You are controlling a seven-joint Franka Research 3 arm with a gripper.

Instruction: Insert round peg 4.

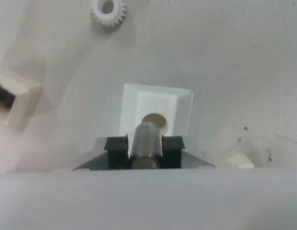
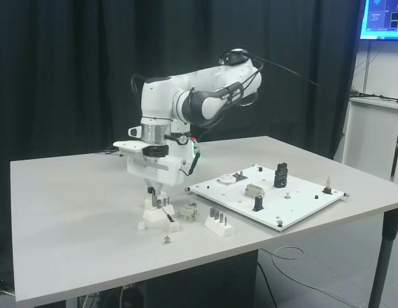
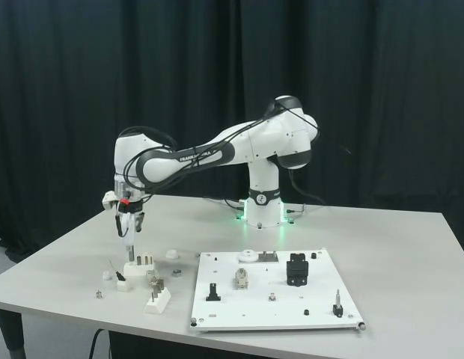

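Note:
A grey round peg [image 1: 146, 143] stands upright between my black fingers [image 1: 117, 149], and my gripper [image 1: 144, 152] is shut on it. Its lower end is over the round hole of a white holder block [image 1: 179, 105] on the table. In the room views my gripper [image 2: 151, 190] [image 3: 129, 238] hangs just above that holder block [image 2: 154, 204] [image 3: 137, 268] at the table's front left. The white assembly board [image 2: 276, 192] [image 3: 273, 299] lies apart from the gripper, further along the table.
A white gear [image 1: 109, 11] lies on the table beyond the holder. A second white block [image 1: 17, 98] with a dark slot lies beside it. Another peg holder [image 2: 219, 224] [image 3: 158, 299] and small loose parts [image 2: 165, 240] stand near the front edge. Black parts [image 3: 295, 268] stand on the board.

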